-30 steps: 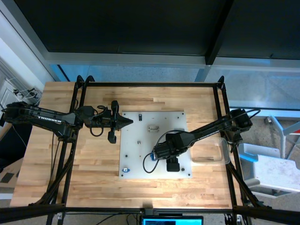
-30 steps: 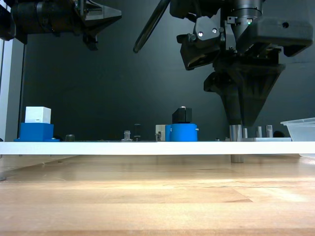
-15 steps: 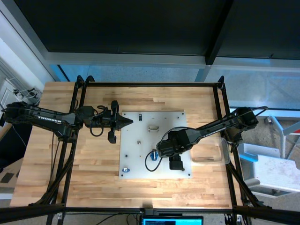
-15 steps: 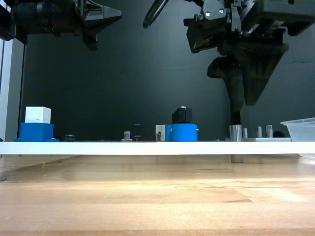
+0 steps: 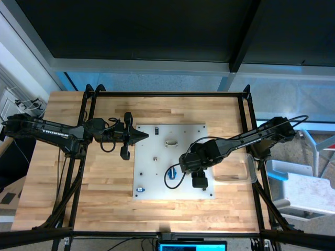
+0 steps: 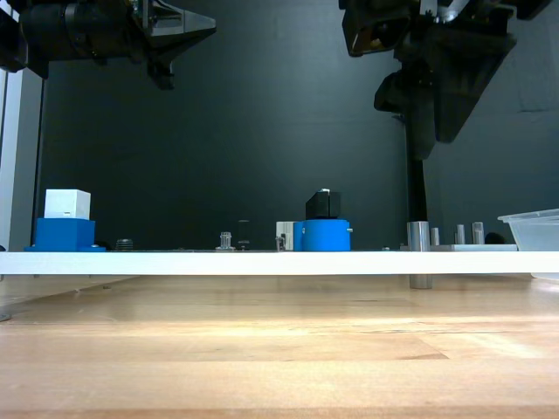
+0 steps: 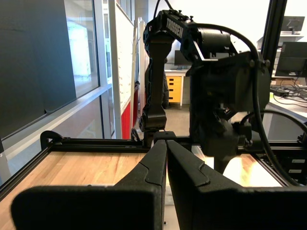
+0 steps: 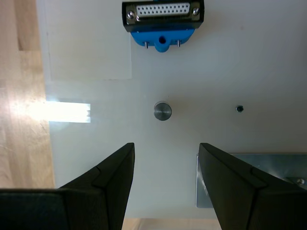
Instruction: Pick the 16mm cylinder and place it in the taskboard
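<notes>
Cylinder (image 8: 162, 111) is standing upright in the taskboard (image 8: 91, 48), seated in the white plate with its round top showing. It is sitting near a blue connector fitting (image 8: 163, 39) and a grey metal plate (image 8: 230, 182), touching neither. Right pincer (image 8: 165, 146) is hovering directly above the cylinder, well clear of it, with fingers spread wide and gripping nothing. Left pincer (image 7: 166, 143) is hanging high over the board's left edge, its fingers pressed together and empty. A clear tray (image 5: 235, 170) is resting on the bench (image 5: 104, 209) just beside the board's right edge.
</notes>
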